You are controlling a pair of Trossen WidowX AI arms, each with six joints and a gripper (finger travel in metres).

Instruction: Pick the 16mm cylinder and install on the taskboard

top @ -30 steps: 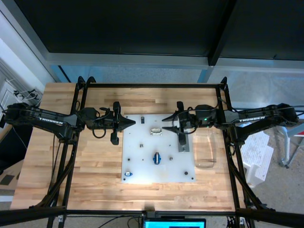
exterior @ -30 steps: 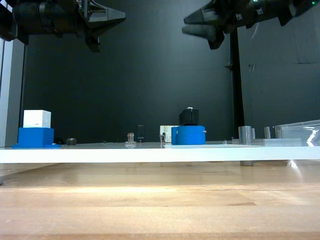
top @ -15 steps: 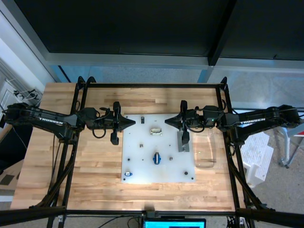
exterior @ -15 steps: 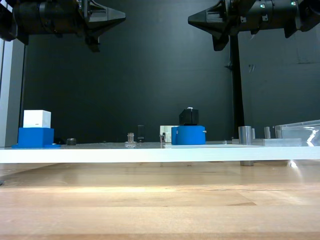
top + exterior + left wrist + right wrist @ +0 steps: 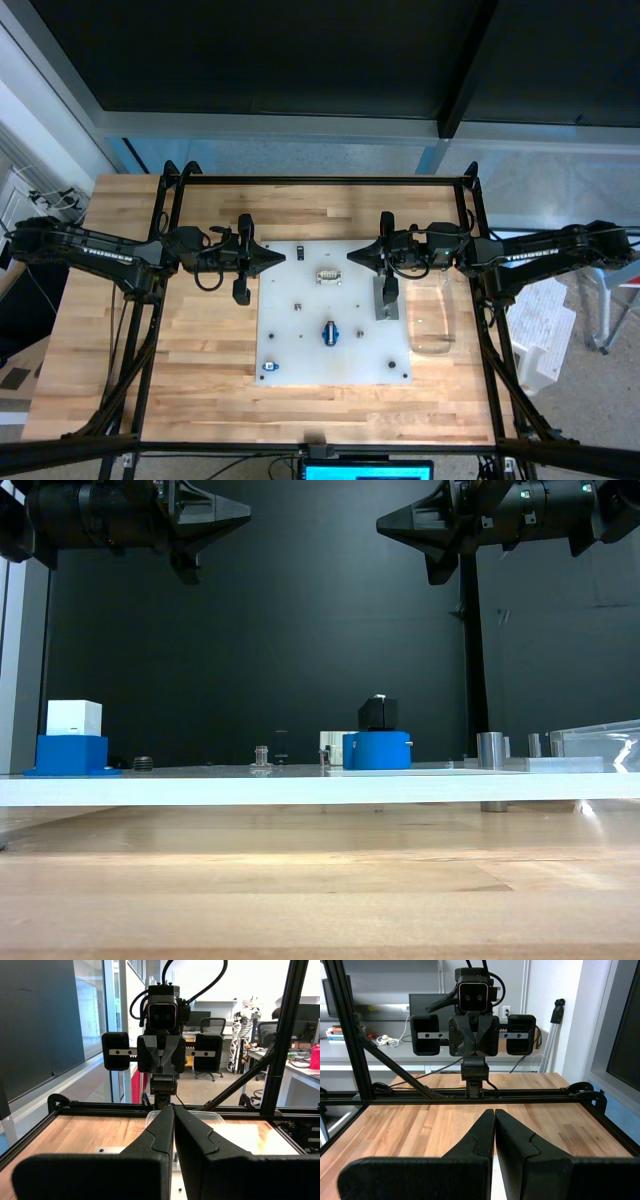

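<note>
Clear tray [image 5: 432, 318]; left pincer [image 5: 281, 258], right pincer [image 5: 351, 255] overhang taskboard [image 5: 300, 340].

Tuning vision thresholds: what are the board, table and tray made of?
Board: matte white, uniform; plastic or painted plate, cannot tell which. Table: wood, glued strips with visible grain, slight sheen. Tray: clear plastic; the table shows through. Left gripper, shut, hangs high at the board's left edge; right gripper, shut, high over its far right part.
</note>
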